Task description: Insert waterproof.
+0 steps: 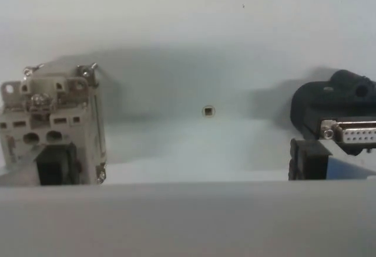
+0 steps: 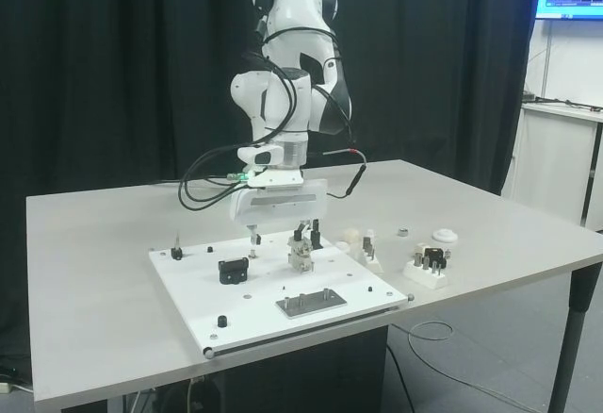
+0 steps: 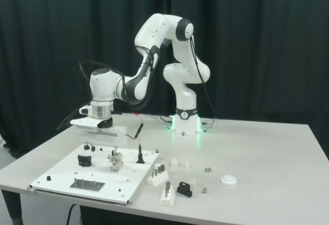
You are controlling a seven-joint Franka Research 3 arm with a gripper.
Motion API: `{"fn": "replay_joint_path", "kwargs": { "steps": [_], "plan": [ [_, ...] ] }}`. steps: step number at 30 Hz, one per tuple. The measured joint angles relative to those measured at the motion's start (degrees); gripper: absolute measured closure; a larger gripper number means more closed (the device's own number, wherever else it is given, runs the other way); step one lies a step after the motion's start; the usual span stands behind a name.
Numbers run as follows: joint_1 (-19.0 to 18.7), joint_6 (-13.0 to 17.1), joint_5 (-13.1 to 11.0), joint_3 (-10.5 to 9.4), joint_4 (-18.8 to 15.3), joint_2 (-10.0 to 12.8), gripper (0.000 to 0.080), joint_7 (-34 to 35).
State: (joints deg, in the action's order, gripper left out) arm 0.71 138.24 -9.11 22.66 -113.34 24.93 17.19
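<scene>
Tool (image 2: 283, 227) poised over white board (image 2: 188, 276) on surface (image 2: 94, 234), above upright socket block (image 1: 54, 129); finger state indeterminable; black connector (image 1: 329, 113) well apart, lying flat.

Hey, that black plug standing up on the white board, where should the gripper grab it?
Come straight down from above and close on its wider lower body, I'd say. The black plug stands upright on the white board, and its thin upper stem looks too slim to pinch firmly.
</scene>
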Motion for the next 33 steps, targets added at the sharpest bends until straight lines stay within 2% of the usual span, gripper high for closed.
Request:
{"fn": "replay_joint_path", "kwargs": {
  "steps": [33],
  "plan": [
    [0.04, 0.65, -0.29, -0.48, 0.01, 0.05, 0.0003, -3.62]
  ]
}}
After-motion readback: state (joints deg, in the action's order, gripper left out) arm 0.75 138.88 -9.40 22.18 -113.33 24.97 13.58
